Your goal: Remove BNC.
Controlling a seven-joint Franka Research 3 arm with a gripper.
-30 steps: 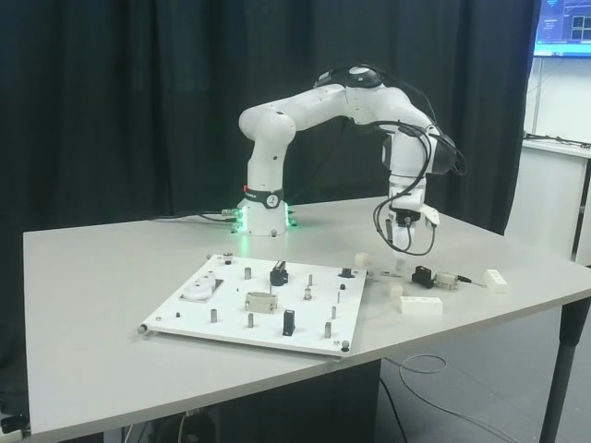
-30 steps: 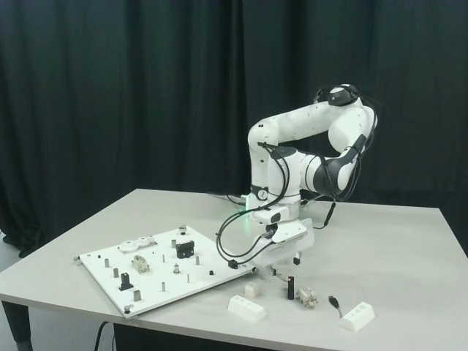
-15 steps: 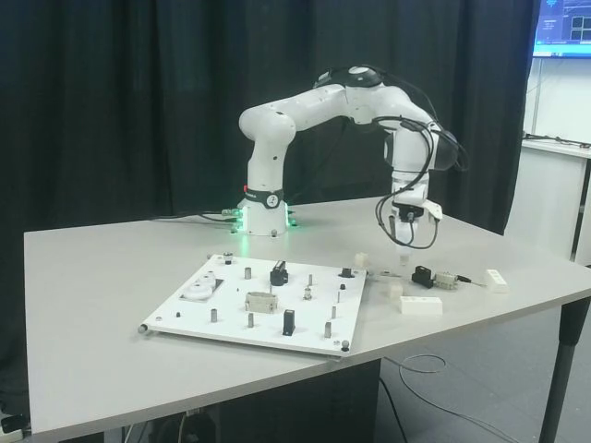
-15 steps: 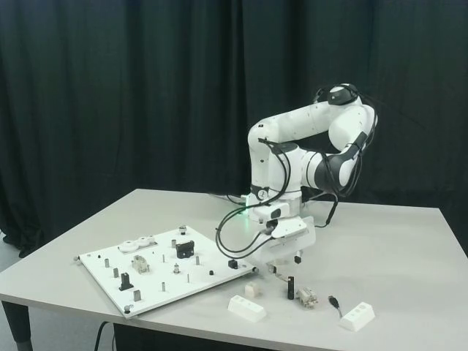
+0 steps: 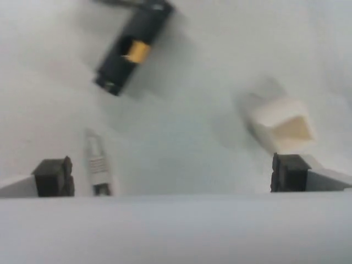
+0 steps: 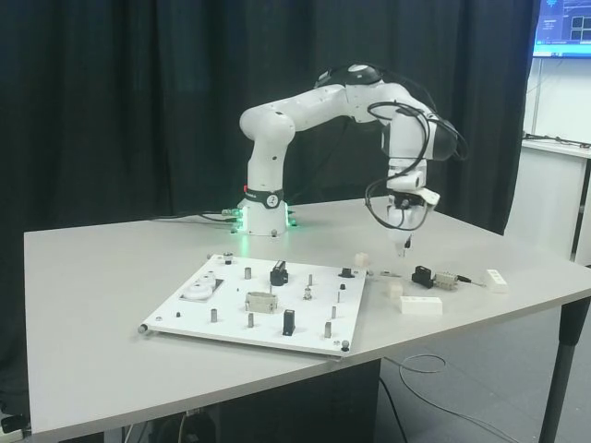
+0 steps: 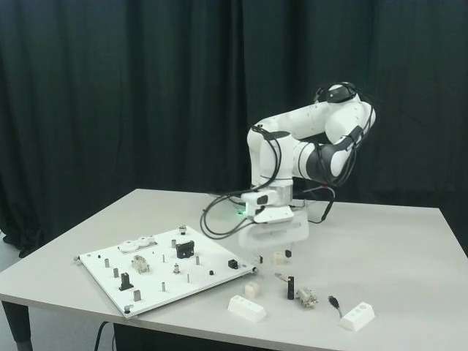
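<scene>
Beneath the wide-spread, empty gripper (image 5: 170, 176) — black connector (image 5: 132, 48), white cube (image 5: 281, 123), small plug (image 5: 97, 160).

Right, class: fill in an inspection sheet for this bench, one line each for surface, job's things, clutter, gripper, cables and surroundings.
Surface: grey table, carrying a white board of small mounted connectors and pegs.
Job's things: a small grey connector lies loose on the table below the gripper; whether it is the BNC cannot be told.
Clutter: black connector block, white cube, white block, another white block, all beside the board.
Gripper: gripper open, empty, hanging above the table, off the board's edge.
Cables: black cables loop from the wrist.
Surroundings: black curtain; green light at the arm's base.
</scene>
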